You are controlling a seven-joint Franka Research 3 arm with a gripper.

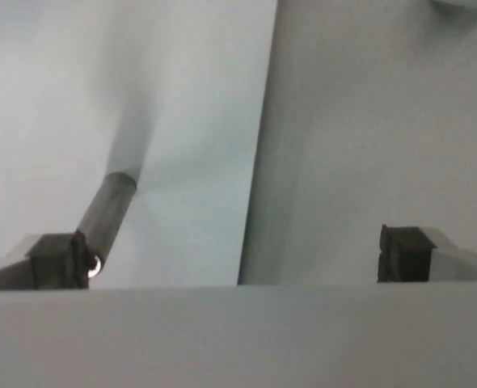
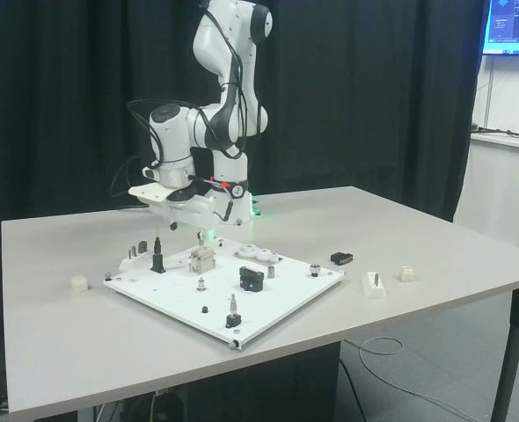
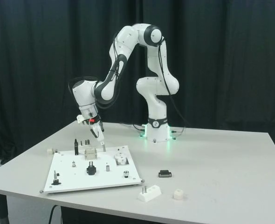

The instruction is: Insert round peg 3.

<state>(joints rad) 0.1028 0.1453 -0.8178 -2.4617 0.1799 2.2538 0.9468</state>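
I have the pincer (image 1: pixel 234 255) spread wide, its two black fingertips (image 1: pixel 56 260) far apart. The peg (image 1: pixel 109 212) is not clamped between them: it leans, tilted, against the inner side of one fingertip only, and I cannot tell whether anything else supports it. Beneath it lies the white board (image 1: pixel 125 97), whose edge runs just beside the peg, with the grey desk (image 1: pixel 368 121) beyond that edge.

From the second room view, the peg (image 3: pixel 101 138) hangs slanted below the pincer (image 3: pixel 96 125), above the back edge of the white board (image 3: pixel 81 179), near the small grey block (image 3: pixel 91 153) and the black post (image 3: pixel 76 146). I cannot tell whether its tip touches the board.

In the first room view, the pincer (image 2: pixel 179 211) hovers over the far side of the board (image 2: pixel 277 303), close to the black post (image 2: pixel 157 256). Off the board, on the desk (image 2: pixel 435 237), sit a black part (image 2: pixel 341 258) and two white blocks (image 2: pixel 375 284) well apart from the arm (image 2: pixel 224 88).
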